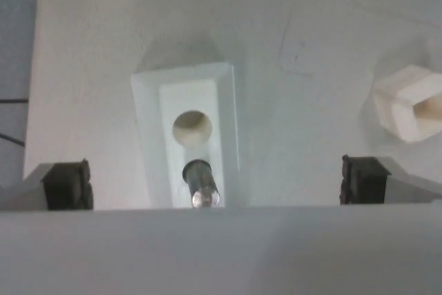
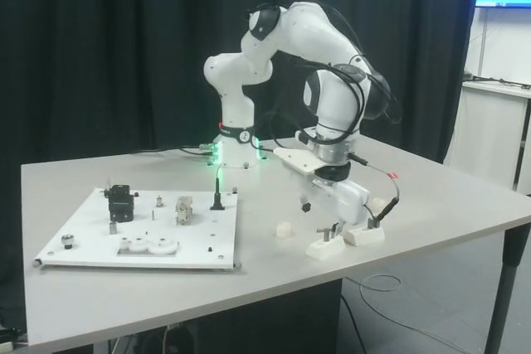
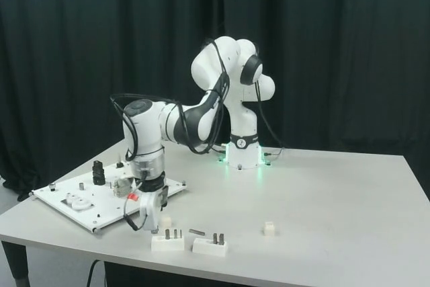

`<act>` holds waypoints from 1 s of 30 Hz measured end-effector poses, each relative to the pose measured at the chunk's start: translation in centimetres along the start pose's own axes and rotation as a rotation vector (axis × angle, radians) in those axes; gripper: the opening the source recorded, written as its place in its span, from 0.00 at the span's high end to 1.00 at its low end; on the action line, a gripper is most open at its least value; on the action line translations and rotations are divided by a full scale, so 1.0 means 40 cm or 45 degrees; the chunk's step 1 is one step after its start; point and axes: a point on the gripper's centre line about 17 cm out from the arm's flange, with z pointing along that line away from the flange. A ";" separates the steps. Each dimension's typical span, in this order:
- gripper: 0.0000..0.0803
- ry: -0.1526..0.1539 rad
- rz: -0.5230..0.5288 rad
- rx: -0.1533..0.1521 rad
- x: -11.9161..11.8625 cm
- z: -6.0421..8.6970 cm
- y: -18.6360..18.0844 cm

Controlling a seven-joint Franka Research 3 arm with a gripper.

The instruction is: Pick round peg 3.

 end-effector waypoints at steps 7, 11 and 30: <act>0.00 0.017 0.008 0.084 -0.011 0.025 -0.001; 0.00 0.040 0.015 0.139 -0.012 0.042 -0.001; 0.00 0.145 -0.007 0.295 -0.030 0.089 -0.023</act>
